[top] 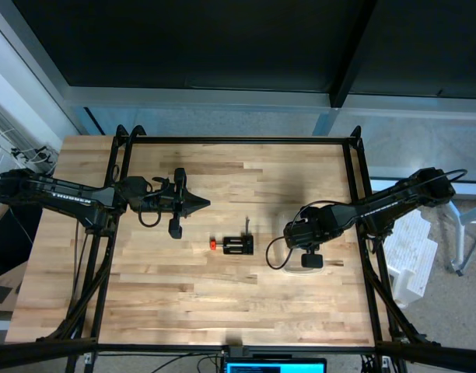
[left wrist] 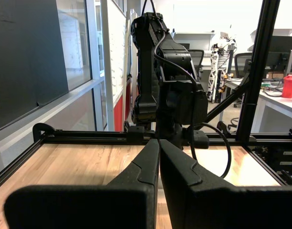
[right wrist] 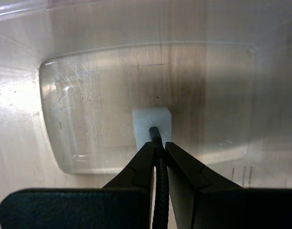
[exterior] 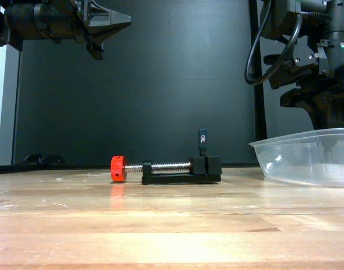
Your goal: Pick the USB-C connector and install on taskboard
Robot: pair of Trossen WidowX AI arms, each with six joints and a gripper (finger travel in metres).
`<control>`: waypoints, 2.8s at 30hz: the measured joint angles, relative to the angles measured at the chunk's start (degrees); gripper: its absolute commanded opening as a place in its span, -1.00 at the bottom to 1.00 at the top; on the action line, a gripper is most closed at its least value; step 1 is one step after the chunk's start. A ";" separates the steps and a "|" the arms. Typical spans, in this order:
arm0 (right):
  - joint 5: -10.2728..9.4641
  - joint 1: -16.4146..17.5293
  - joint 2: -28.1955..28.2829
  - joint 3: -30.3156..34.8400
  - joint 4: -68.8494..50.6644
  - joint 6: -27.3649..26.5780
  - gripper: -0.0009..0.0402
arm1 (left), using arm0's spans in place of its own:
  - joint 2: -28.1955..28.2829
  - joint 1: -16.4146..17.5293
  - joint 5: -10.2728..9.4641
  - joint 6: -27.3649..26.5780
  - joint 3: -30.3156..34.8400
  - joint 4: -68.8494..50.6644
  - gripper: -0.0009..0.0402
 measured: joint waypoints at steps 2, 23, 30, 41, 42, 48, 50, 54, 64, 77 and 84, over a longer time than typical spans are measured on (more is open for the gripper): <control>0.00 0.00 -0.46 0.00 -0.20 0.00 -0.96 | 0.00 0.00 0.00 -0.02 -0.02 -0.02 -0.96; -0.46 -0.09 -4.70 5.44 -7.37 -0.24 -0.96 | 0.00 0.00 0.00 -0.02 -0.02 -0.02 -0.96; -0.13 -0.09 -4.70 10.47 -12.63 -0.46 -0.96 | 0.00 0.00 0.00 0.00 -0.02 0.00 -0.96; -0.55 0.15 -4.98 11.58 -15.17 -0.07 -0.96 | 0.00 0.00 0.00 0.00 -0.02 -0.02 -0.96; -0.61 0.17 -4.98 12.04 -15.17 -0.11 -0.96 | 0.00 0.00 0.00 0.00 -0.02 -0.02 -0.96; -0.48 0.24 -4.35 14.40 -15.37 -3.45 -0.96 | 0.00 0.00 0.00 0.00 -0.02 -0.02 -0.96; -0.48 0.15 -3.32 15.72 -15.37 -3.93 -0.96 | 0.00 0.00 0.00 0.00 0.00 0.00 -0.96; -0.46 -0.15 -0.61 20.02 -16.11 -5.81 -0.96 | 0.00 0.00 0.00 0.00 -0.02 0.00 -0.96; -0.46 -3.82 11.93 34.77 -19.52 -8.44 -0.96 | 0.02 0.00 0.00 0.00 0.00 -0.02 -0.96; -0.50 -5.25 24.79 48.06 -21.75 -4.90 -0.96 | 0.00 0.00 -0.02 0.00 0.00 0.00 -0.96; -0.50 -5.27 29.09 53.64 -21.92 -4.52 -0.96 | 0.02 0.00 -0.02 0.00 -0.02 -0.02 -0.96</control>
